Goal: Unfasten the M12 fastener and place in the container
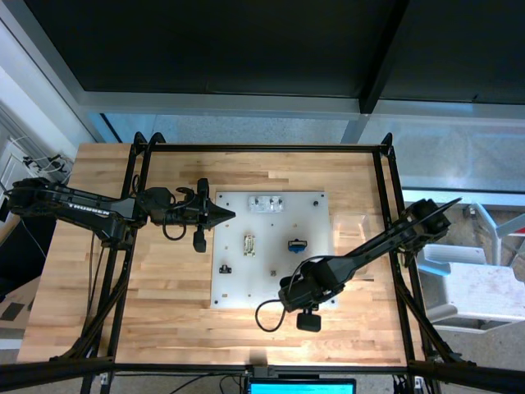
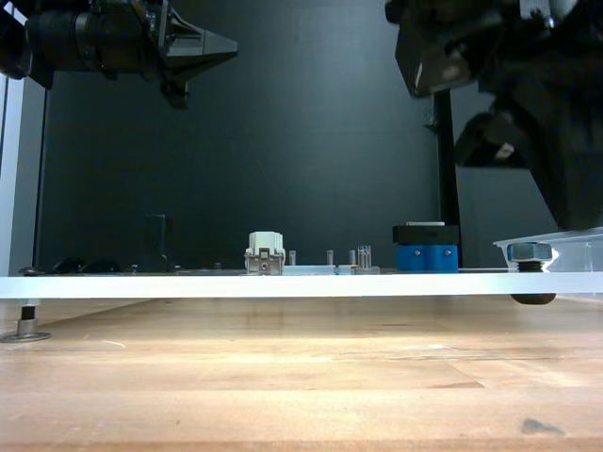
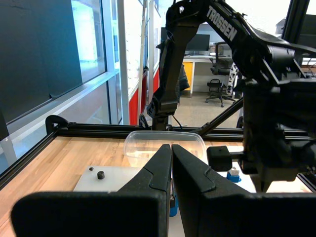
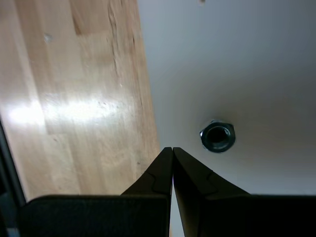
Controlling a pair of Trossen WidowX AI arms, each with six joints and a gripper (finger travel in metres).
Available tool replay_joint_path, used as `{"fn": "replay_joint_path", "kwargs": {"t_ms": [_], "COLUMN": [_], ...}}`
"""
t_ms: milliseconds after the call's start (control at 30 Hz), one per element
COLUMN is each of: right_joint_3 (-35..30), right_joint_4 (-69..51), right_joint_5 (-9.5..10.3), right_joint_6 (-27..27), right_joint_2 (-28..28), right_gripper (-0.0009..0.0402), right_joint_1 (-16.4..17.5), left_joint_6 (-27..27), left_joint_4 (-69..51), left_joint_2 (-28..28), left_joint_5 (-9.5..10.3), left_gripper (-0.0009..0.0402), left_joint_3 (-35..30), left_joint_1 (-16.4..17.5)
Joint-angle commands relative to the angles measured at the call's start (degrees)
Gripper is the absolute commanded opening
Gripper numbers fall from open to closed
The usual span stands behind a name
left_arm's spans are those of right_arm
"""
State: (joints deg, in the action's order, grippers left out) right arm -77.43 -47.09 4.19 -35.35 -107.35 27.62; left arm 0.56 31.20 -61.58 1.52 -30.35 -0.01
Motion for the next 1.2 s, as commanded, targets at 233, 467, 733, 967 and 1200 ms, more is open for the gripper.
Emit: {"fn": "replay_joint_path", "kwargs": {"t_ms": [233, 467, 733, 967, 1200], "right_joint_3": [0.2, 0.1, 0.1, -1.2, -5.7], "right_joint_4": [0.1, -5.8, -7.1, -7.5, -10.8], "right_joint_5": [-1.60, -13.31, -13.88, -9.03, -8.96], "right_joint_6": [1.2, -2.8, -3.2, -5.1, -28.4], "right_joint_2": [-1.0, -0.3, 1.2, 2.2, 2.0], "right_gripper": [0.0000, 0.0000, 0.0000, 0.0000, 0.0000], "right_joint_1": [0.0, 0.0, -0.1, 0.0, 0.0], "left_joint_6": [0.0, 0.0, 0.0, 0.0, 0.0], "left_joint_4": [0.0, 0.0, 0.0, 0.0, 0.0], "left_joint_2": [0.0, 0.0, 0.0, 0.0, 0.0], "left_joint_5": [0.00, 0.00, 0.00, 0.00, 0.00], "left_gripper": [0.0000, 0.0000, 0.0000, 0.0000, 0.0000], "left_joint_3": [0.0, 0.0, 0.0, 0.0, 0.0], "left_joint_1": [0.0, 0.0, 0.0, 0.0, 0.0]}}
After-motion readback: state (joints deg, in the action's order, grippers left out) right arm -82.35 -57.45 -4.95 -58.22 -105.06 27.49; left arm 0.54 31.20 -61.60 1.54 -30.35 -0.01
